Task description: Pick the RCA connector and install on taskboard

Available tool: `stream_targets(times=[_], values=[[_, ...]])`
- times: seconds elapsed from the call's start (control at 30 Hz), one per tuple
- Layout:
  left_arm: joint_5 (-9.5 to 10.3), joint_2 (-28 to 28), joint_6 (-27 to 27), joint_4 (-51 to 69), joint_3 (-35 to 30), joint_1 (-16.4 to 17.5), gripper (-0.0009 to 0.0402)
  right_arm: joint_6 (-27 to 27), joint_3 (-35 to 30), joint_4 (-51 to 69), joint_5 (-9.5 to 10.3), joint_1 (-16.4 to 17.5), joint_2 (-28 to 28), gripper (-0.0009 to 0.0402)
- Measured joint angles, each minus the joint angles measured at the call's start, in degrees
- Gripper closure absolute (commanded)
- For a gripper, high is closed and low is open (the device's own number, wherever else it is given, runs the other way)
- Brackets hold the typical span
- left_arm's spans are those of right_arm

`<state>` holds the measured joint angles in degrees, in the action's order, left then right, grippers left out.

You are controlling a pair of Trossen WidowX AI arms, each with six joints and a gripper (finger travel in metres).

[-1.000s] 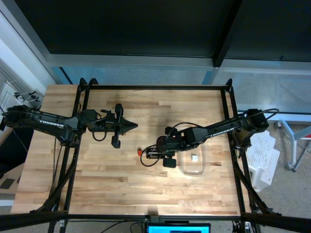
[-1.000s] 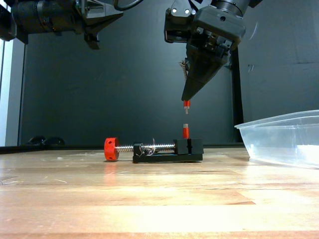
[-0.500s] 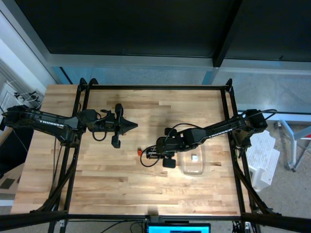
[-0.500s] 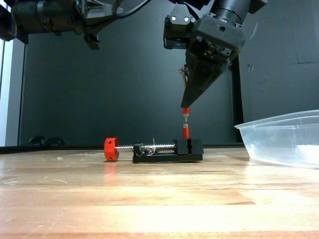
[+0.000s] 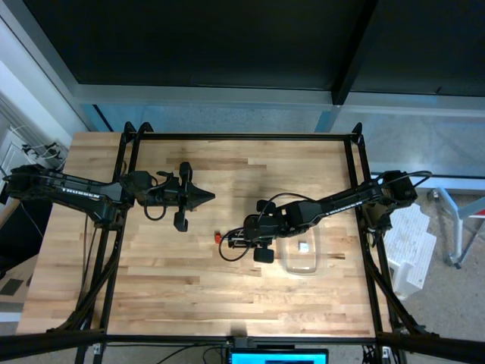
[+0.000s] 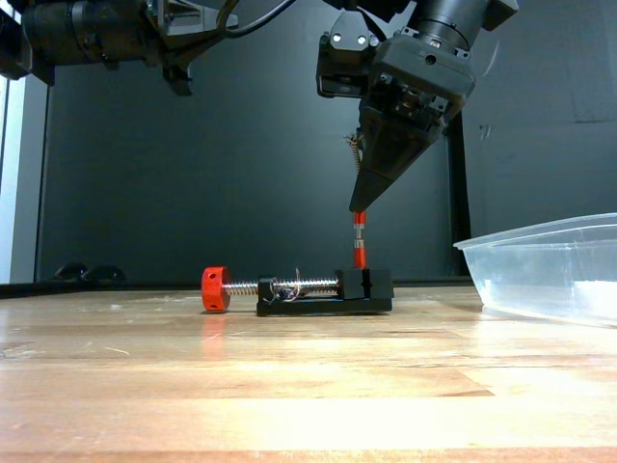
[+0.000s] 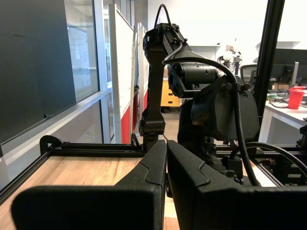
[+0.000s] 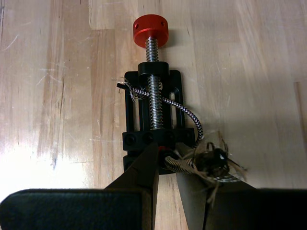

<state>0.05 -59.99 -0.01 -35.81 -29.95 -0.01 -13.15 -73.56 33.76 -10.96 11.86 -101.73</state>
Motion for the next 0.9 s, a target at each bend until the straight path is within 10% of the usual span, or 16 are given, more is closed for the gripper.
stream_targets(times=[0.9], values=[[-0.02, 0.0, 0.0, 0.0, 0.0, 0.0, 0.0393, 0.1, 3.0, -3.8, -0.13, 0.0, 0.1, 0.0393]])
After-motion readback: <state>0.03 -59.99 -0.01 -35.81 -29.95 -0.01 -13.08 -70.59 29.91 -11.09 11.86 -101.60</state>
